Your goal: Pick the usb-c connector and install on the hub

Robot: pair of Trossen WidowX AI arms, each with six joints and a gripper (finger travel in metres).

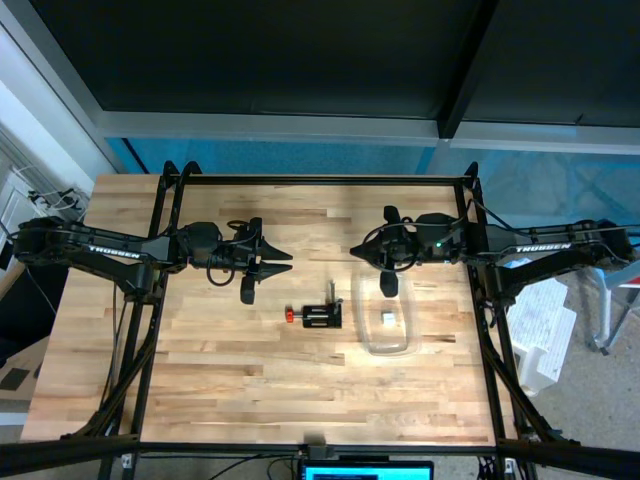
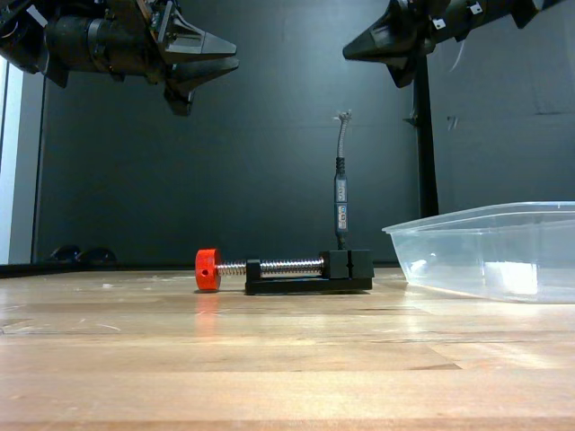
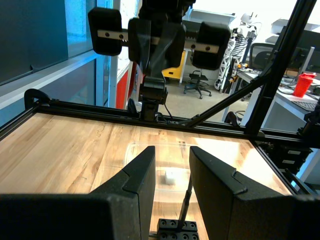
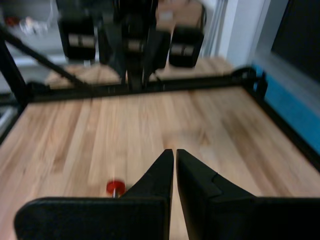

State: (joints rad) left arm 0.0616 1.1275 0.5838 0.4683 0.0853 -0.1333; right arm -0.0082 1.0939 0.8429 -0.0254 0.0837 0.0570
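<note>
Hovering high over the table [image 1: 200, 340], left gripper [image 1: 283, 262] [image 2: 229, 52] [image 3: 172, 152] points inward toward the right arm. Its fingers are spread with a clear gap and hold nothing. Right gripper [image 1: 355, 250] [image 2: 350, 52] [image 4: 175, 152] is also raised and faces the left one tip to tip, well apart. Its fingers are pressed almost together, clenched on nothing.

Connector [image 2: 341, 211] [image 1: 333, 295] [image 3: 186, 202] is in neither gripper. It stands upright on its short cable stub, clamped in a black vise [image 1: 322, 318] [image 2: 310, 269] [image 3: 177, 230] on the table. It sits well below both grippers, under the gap between their tips and toward the near edge from them. In the left wrist view it shows just ahead of the left fingers and below them. In the low view its top ends well short of the right gripper's tip, almost straight under it.

Vise's red knob [image 1: 290, 315] [image 2: 207, 269] [image 4: 114, 187] points to the left arm's side. In the right wrist view it shows ahead of and below the right fingers.

Clear tray [image 1: 410, 340] [image 2: 485, 251] lies just beside the vise on the right arm's side, under and slightly behind the right gripper's tip. Small white block [image 1: 388, 318] [image 3: 171, 176] lies free inside the tray, past the connector from the left gripper. Cannot tell what the block is.
</note>
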